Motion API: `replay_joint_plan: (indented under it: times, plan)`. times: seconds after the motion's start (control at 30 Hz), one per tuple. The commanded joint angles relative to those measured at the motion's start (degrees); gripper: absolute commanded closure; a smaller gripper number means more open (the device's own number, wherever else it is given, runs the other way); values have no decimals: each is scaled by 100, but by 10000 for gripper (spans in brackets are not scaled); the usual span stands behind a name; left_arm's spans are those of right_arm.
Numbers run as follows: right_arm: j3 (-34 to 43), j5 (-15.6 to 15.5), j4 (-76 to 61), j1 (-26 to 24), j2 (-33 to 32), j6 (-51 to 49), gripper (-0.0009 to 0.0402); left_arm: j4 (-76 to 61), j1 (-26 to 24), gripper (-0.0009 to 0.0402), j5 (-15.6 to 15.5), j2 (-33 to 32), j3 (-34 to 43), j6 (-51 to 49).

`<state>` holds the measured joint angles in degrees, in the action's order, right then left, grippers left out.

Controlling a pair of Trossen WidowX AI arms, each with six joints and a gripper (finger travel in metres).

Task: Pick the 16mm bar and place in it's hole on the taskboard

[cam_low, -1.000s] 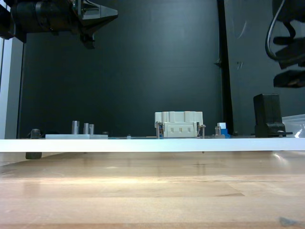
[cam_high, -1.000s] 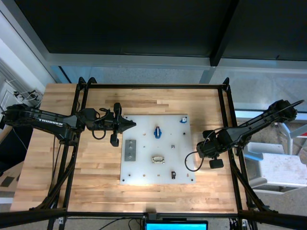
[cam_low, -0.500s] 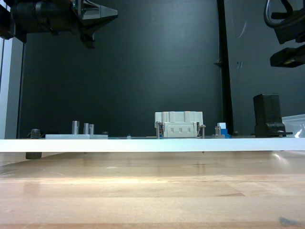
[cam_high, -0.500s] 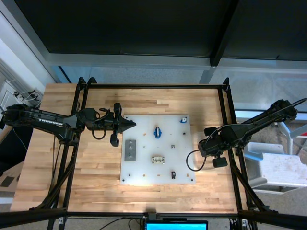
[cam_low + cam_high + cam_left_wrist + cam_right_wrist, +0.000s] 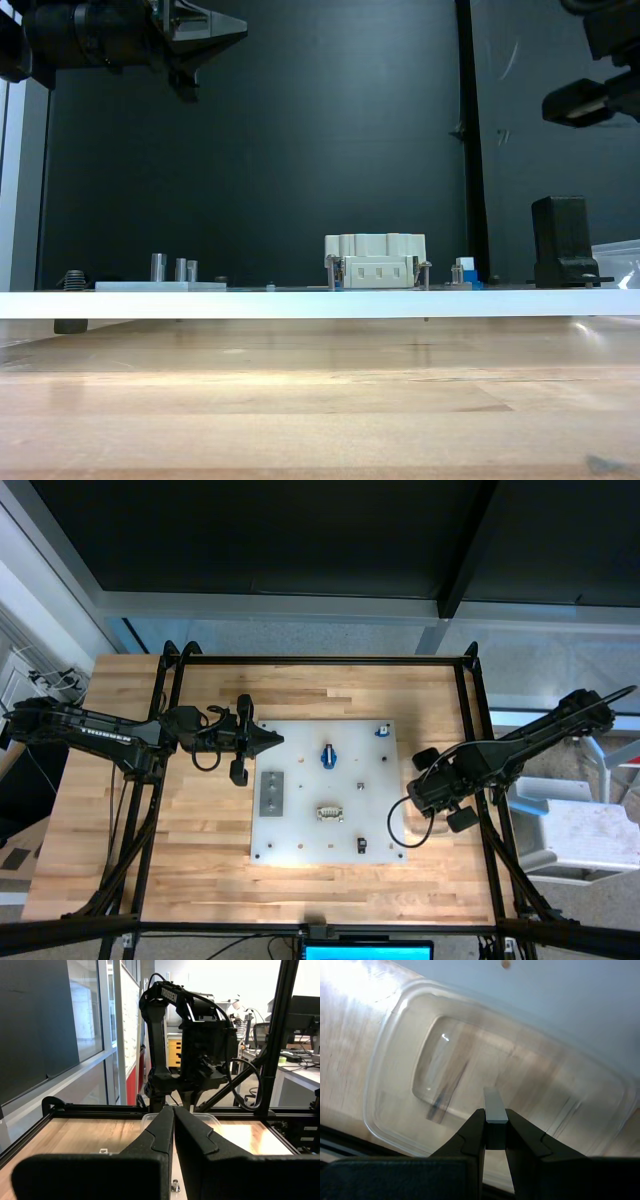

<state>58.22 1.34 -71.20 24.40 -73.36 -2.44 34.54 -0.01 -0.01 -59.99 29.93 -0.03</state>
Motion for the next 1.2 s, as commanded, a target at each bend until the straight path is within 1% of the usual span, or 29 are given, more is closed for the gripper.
replay_joint_plan:
  times: [0.03, 0.17, 0.53, 0.9, 1.2]
  plan:
    - [155, 13, -11, 20, -142, -396, 393, 2, 0, 393, 0, -2, 2, 0]
    - [345, 66, -7, 68, -326, -901, 393, 2, 0, 393, -2, -2, 2, 0]
    - [1121, 59, -15, 236, -1043, -2588, 393, 2, 2, 393, 0, 0, 2, 0]
    - [1836, 50, -2, 348, -1810, -3445, 393, 2, 2, 393, 0, 0, 2, 0]
    - [2173, 26, 142, 431, -2190, -3971, 393, 2, 0, 393, 0, 0, 2, 2]
